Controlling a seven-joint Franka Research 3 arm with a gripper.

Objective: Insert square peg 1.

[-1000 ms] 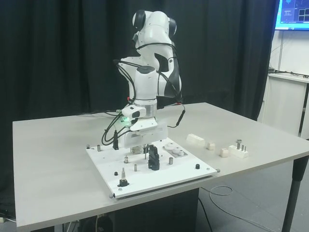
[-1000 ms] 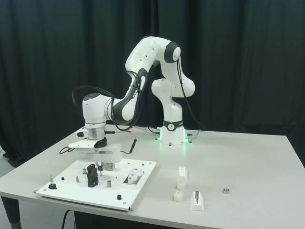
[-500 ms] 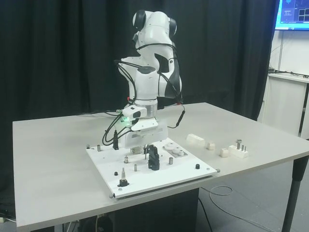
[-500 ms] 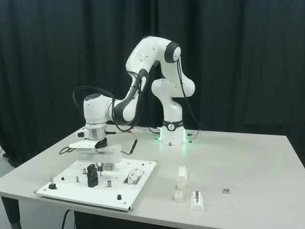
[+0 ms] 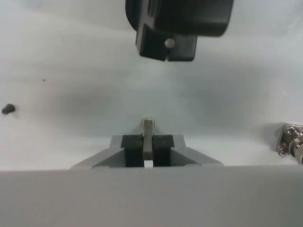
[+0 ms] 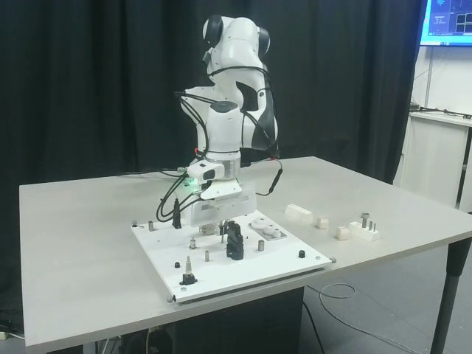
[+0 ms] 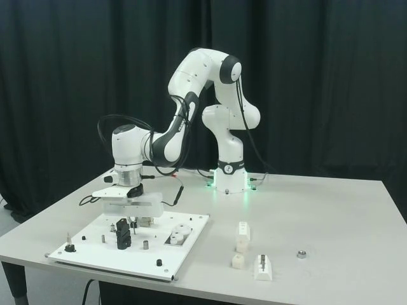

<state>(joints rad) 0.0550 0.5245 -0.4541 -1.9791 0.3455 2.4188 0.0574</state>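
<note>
Peg pinched in my gripper, held low over the white board.

On my wrist feed the gripper [image 5: 148, 158] has its two black pads clamped on the square peg [image 5: 148, 137], a slim grey pin standing upright between them, its tip just clear of the white board [image 6: 280, 259]. A black fixture block [image 5: 177, 26] sits on the board just ahead of the peg, apart from it, and a small black screw [image 5: 8, 109] lies off to one side (I cannot tell which hole the peg is over). From the room cameras I see the white arm [image 7: 191, 82] bent down over the board on the grey table [image 7: 331, 222], with white part holders [image 7: 263, 267] lying well apart from the board. A screen [image 6: 446, 22] shows writing too small for me to read; no brand or label is legible anywhere.
</note>
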